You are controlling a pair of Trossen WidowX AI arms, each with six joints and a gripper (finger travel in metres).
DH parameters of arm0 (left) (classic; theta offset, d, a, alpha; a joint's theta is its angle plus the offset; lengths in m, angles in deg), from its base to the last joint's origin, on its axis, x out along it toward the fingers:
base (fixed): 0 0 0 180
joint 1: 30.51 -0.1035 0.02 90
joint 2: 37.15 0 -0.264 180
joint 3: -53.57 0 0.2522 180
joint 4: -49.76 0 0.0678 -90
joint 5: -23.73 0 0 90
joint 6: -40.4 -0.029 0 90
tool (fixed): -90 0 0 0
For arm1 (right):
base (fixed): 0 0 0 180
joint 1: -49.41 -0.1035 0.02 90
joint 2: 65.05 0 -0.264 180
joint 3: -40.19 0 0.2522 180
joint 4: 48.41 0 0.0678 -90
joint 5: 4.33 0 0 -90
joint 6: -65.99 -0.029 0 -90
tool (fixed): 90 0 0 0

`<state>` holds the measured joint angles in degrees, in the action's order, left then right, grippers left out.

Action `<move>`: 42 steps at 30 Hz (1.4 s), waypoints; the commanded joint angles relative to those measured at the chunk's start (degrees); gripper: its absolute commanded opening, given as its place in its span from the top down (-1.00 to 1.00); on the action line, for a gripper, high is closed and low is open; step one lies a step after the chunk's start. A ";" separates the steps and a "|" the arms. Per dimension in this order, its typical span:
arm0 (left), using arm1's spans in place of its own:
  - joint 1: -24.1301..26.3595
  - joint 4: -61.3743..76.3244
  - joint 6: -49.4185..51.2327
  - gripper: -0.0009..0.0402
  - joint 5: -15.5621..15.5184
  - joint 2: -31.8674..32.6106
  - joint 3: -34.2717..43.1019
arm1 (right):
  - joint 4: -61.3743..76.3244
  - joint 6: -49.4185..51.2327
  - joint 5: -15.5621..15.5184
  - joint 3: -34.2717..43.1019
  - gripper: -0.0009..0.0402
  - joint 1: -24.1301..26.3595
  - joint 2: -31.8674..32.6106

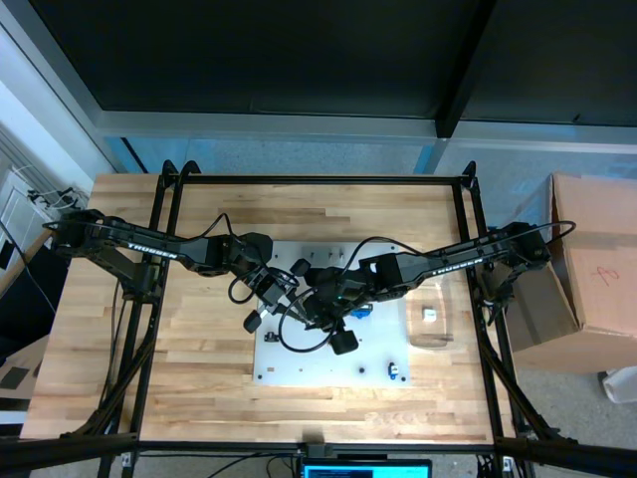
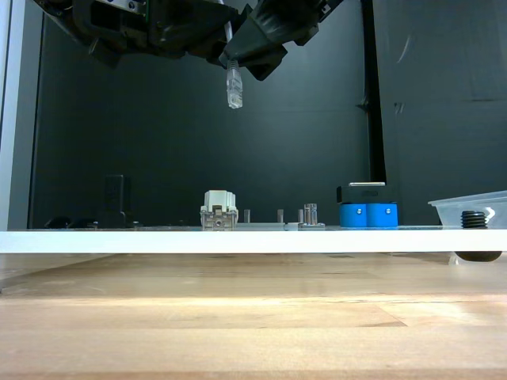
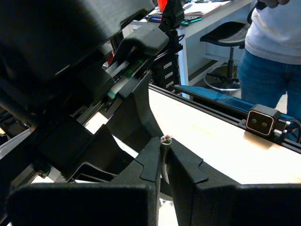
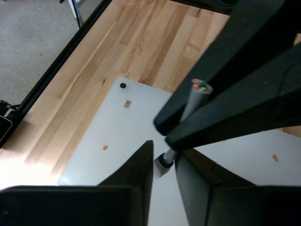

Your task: Pick the RJ45 connector and install on the taskboard

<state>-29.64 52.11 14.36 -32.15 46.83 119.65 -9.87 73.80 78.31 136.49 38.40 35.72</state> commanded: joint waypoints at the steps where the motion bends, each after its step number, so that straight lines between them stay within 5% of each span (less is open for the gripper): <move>1: -0.02 -0.15 -0.04 0.96 -0.72 0.02 0.04 | -0.02 -0.02 -0.22 -0.02 0.91 -0.07 0.00; 11: 0.00 -3.08 2.60 0.94 -3.28 0.02 0.22 | 0.02 -0.04 -0.20 -0.02 0.96 -0.07 -0.04; 23: -0.15 -4.09 7.80 0.66 -7.41 0.02 0.13 | -0.48 -3.41 0.92 -6.32 0.96 -0.13 -4.42; 30: -0.28 -4.15 8.00 0.61 -10.16 0.02 0.07 | -2.21 -7.67 7.28 -13.44 0.96 -1.11 -11.52; 42: -0.55 -8.92 19.78 0.64 -25.88 0.02 0.07 | -6.56 -24.52 30.25 -26.75 0.96 -14.47 -23.91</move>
<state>-30.19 43.91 32.17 -56.76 46.83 119.78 -16.17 51.13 106.53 110.70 25.59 12.31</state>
